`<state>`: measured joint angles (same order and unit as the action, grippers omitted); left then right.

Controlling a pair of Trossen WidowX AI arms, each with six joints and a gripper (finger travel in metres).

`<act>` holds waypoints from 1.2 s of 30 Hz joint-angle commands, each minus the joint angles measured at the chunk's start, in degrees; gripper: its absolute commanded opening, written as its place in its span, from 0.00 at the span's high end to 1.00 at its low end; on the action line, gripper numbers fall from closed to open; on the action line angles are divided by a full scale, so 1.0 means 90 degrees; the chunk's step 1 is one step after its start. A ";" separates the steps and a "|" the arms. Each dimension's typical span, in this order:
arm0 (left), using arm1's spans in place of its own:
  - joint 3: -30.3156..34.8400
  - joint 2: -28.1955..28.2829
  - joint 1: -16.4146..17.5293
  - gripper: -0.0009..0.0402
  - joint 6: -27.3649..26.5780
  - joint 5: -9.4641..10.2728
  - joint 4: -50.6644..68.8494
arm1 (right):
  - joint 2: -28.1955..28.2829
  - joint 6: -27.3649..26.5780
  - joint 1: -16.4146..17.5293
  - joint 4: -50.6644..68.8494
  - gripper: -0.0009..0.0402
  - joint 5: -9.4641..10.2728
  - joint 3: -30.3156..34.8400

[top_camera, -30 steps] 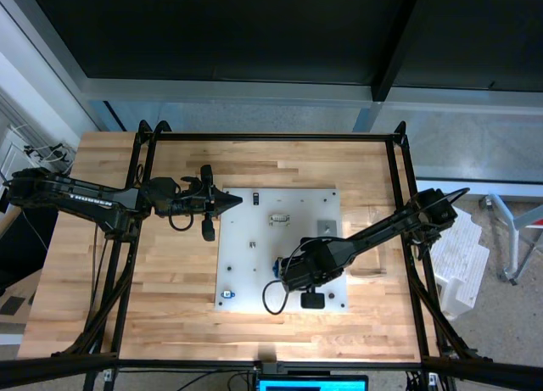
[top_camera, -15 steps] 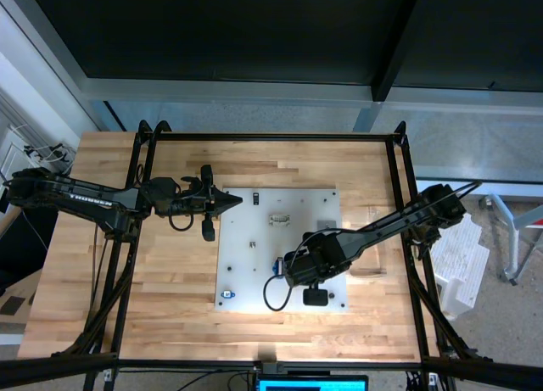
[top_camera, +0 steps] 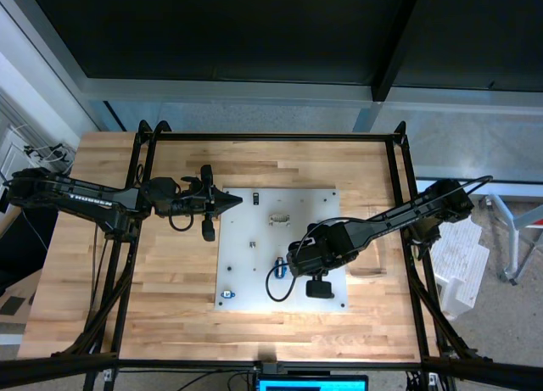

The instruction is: Remove the 16mm cylinder and place in the container

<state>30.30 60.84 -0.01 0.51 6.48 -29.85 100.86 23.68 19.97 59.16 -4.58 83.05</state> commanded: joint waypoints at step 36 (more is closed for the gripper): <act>0.0002 0.0002 0.0002 0.98 0.0002 0.0000 0.0000 | 0.0515 -0.0063 -0.0012 -0.1319 0.48 -0.0204 -0.0942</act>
<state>30.33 60.86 -0.01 0.51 6.48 -29.82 105.49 22.96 19.86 47.90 -6.46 75.09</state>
